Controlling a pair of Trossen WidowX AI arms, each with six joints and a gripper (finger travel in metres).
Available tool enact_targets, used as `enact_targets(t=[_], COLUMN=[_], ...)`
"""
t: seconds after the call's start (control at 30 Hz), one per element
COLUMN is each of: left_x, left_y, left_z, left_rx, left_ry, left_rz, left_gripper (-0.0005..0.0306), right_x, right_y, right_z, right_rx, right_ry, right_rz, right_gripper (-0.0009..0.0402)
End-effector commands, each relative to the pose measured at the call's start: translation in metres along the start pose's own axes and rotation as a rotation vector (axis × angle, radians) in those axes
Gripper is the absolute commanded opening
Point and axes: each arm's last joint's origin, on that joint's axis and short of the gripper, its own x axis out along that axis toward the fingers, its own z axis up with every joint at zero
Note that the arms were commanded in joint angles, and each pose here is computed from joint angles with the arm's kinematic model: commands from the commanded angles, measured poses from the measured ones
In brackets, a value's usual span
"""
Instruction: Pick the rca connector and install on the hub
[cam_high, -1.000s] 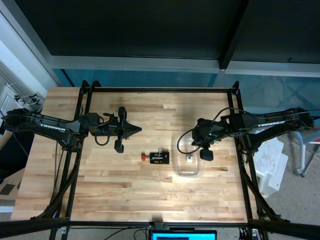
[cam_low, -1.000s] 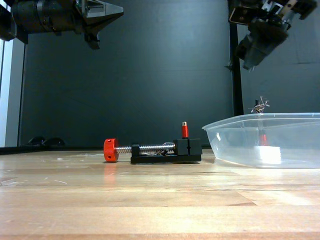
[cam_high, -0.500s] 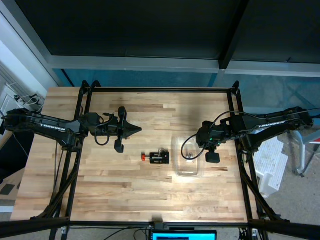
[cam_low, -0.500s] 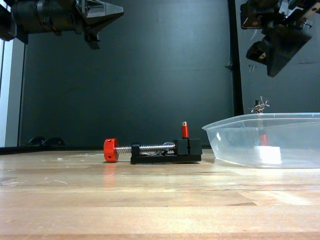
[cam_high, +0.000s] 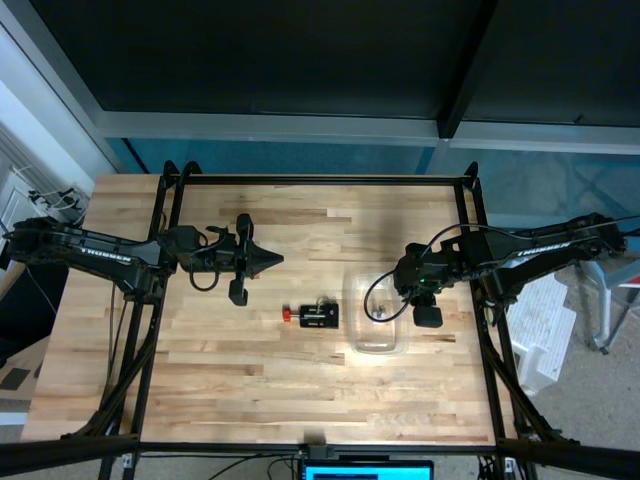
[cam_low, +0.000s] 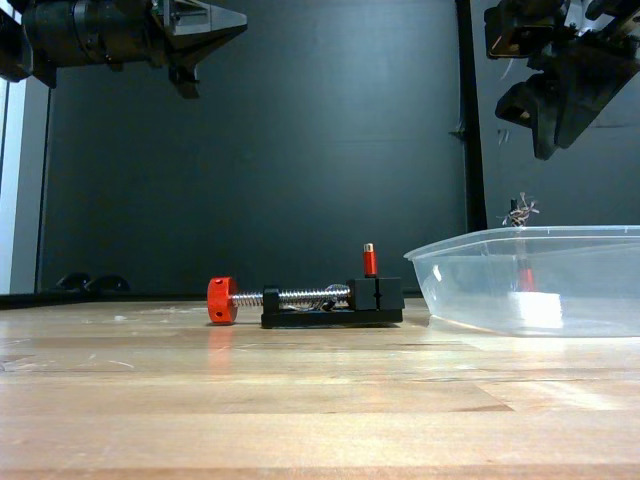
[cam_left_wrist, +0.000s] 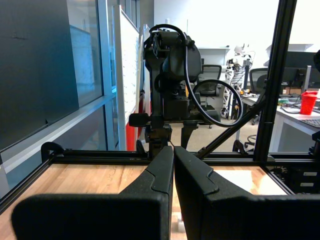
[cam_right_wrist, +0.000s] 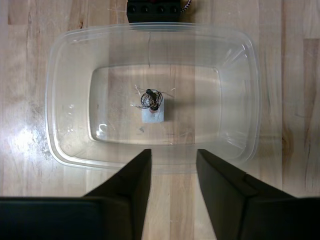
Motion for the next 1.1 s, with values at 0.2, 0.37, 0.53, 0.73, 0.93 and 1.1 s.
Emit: enact_targets(t=[0.2, 0.37, 0.53, 0.73, 0.93, 1.1], left_x=[0.000, 0.000, 0.000, 0.000, 0.000, 0.000], left_y=[0.000, 0.000, 0.000, 0.000, 0.000, 0.000], left_z=[0.000, 0.000, 0.000, 0.000, 0.000, 0.000], left_rx=[0.000, 0.000, 0.000, 0.000, 0.000, 0.000], left_ry=[-0.001, -0.001, -0.001, -0.001, -0.001, -0.001], left_rz=[0.000, 0.000, 0.000, 0.000, 0.000, 0.000], left_gripper=[0.0000, 0.0000, 0.0000, 0.0000, 0.0000, 0.0000], right_x=[0.008, 0.017, 0.030, 0.043, 0.057, 0.070], right_y=[0.003, 0.005, 0.008, 0.013, 0.019, 0.023], right_z=[0.001, 0.003, 0.006, 0.008, 0.010, 0.012], right_rx=[0.024, 0.030, 0.025, 0.006, -0.001, -0.004], right_ry=[0.044, 0.081, 0.129, 0.178, 0.218, 0.237], right_rz=[-0.011, -0.016, -0.022, -0.025, -0.030, -0.031], right_gripper=[0.0197, 0.0213, 0.0217, 0.0217, 0.0217, 0.0216])
